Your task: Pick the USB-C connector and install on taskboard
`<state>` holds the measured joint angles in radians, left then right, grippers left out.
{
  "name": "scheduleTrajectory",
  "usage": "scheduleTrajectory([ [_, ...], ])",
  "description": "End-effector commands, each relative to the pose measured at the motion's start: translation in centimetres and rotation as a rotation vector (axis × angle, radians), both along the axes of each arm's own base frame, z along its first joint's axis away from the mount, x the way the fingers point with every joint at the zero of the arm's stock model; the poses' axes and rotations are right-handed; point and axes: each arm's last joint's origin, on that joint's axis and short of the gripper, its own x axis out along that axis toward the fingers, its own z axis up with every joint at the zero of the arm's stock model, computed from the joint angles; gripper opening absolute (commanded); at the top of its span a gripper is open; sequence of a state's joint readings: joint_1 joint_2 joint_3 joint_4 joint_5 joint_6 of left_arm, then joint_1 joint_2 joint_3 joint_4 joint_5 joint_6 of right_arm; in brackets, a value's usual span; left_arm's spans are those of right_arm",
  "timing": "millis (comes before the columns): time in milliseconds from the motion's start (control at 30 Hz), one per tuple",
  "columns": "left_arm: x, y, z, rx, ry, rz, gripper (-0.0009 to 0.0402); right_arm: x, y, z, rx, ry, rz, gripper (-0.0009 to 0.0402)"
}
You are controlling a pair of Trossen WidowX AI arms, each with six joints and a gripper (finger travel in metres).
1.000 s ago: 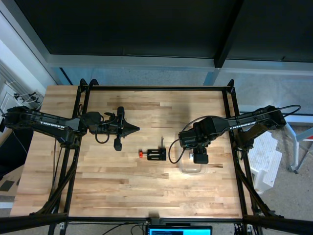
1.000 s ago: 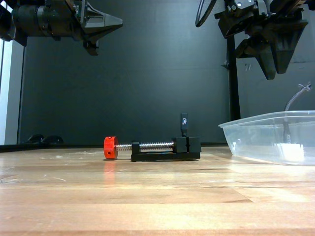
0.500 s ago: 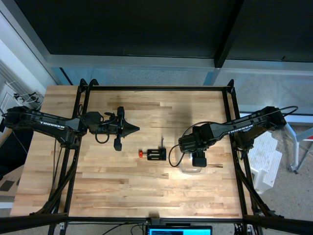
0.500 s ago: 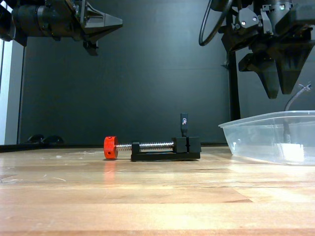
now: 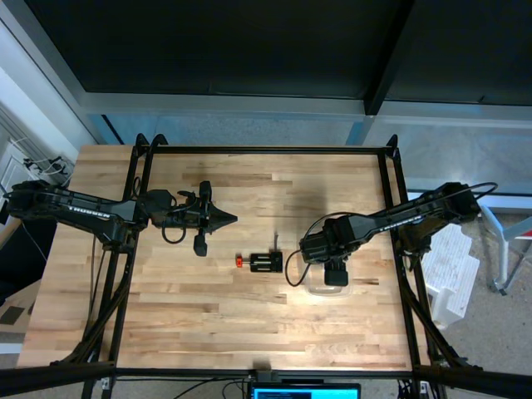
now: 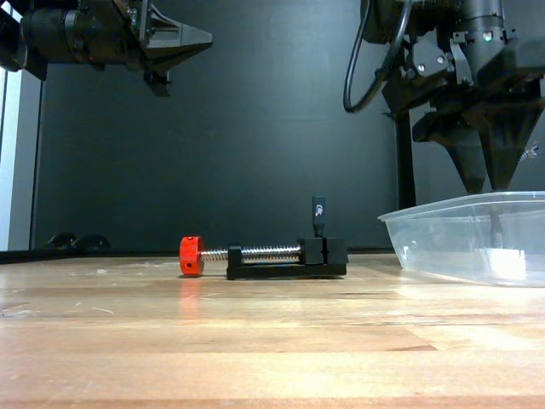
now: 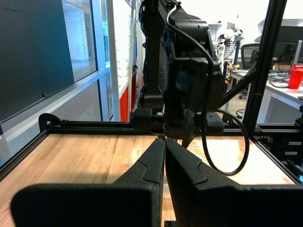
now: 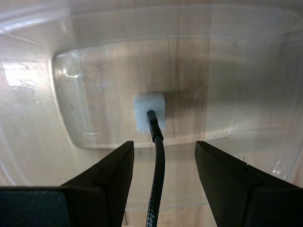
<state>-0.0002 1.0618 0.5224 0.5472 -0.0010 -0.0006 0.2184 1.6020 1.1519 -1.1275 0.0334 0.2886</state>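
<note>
The USB-C connector is a thin dark plug on a braided cable, standing with its tip in a small white square piece on the floor of a clear tray. My right gripper hangs open above it, one finger on each side of the cable, tips just over the tray rim. The taskboard is a black block with a red-orange knob and an upright dark pin, left of the tray. My left gripper is shut, parked high at the left, holding nothing.
The clear plastic tray stands right of the taskboard on the wooden table. A black frame borders the table. The right arm's looped cable hangs between taskboard and tray.
My right gripper has come down toward the tray and shifted slightly left and nearer. The left arm and the taskboard have not moved.
</note>
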Motion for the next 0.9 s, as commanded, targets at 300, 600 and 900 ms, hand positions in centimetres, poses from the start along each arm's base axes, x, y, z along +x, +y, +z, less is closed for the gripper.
scheduleTrajectory([
  [300,0.0,0.0,0.0,0.0,0.0,0.0,0.0,-0.2,0.1,-1.7,0.004,-0.015,0.006,0.0178],
  [600,0.0,0.0,0.0,0.0,0.0,0.0,0.0,-0.3,0.1,-2.4,0.005,-0.029,-0.003,0.0178],
  [900,0.0,0.0,0.0,0.0,0.0,0.0,0.0,-0.4,0.1,-2.8,0.004,-0.036,-0.01,0.0171],
])
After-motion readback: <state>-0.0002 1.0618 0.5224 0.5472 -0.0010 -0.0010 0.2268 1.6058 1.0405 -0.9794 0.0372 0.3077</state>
